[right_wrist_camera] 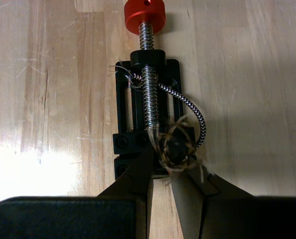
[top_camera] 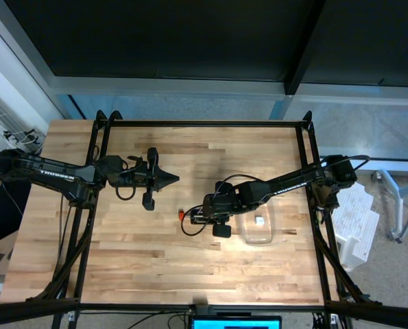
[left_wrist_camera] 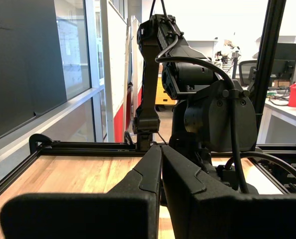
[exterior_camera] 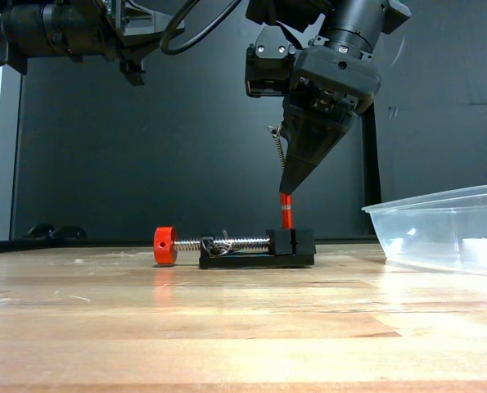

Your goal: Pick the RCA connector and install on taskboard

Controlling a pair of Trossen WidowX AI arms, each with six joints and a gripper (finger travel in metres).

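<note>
While left claw (left_wrist_camera: 160,149) hangs closed leftward, right claw (exterior_camera: 286,189) grips one RCA connector (exterior_camera: 286,211) atop one taskboard (exterior_camera: 255,255).

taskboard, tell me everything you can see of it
The taskboard is a small black block lying flat on the wooden table, apart from the clear tray. A silvery threaded screw runs along its open frame to a red knob sticking out one end. A braided wire loops over it. The right gripper, shut on the red RCA connector, holds it upright on the end opposite the knob. The left gripper hangs shut, well away.
</note>
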